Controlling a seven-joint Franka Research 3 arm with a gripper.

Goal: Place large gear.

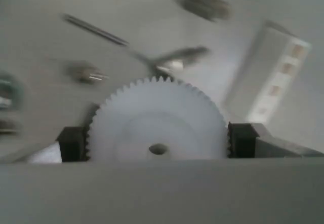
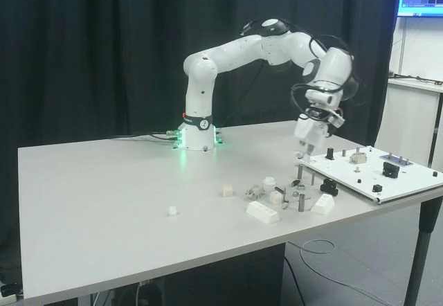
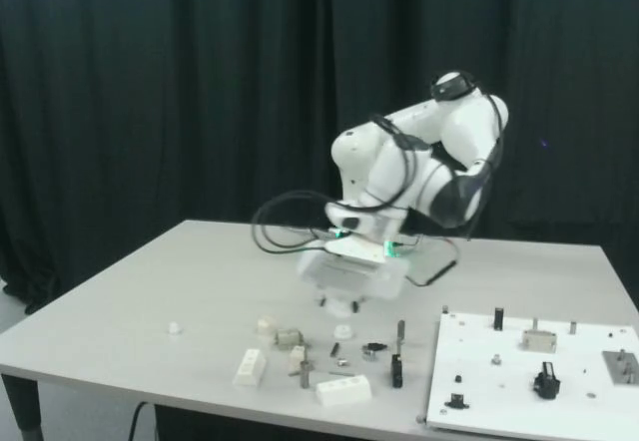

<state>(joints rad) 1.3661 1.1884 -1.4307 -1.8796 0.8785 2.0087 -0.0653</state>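
Note:
The large gear (image 1: 158, 120) is white and toothed, with a small centre hole. My gripper (image 1: 157, 142) is shut on it, the black pads (image 1: 73, 144) pressing its rim from both sides. In the first room view the gripper (image 2: 304, 150) hangs above the table beside the near left corner of the white board (image 2: 401, 181). From the second room view the gripper (image 3: 344, 299) hovers over the loose parts, with the gear (image 3: 342, 308) showing only as a small white shape under it.
Loose parts lie on the grey table below: white blocks (image 2: 263, 212) (image 2: 322, 204), a thin metal pin (image 1: 96, 30), upright pegs (image 2: 300, 202) and small white pieces (image 2: 172, 210). The white board (image 3: 519, 381) carries black and metal fixtures.

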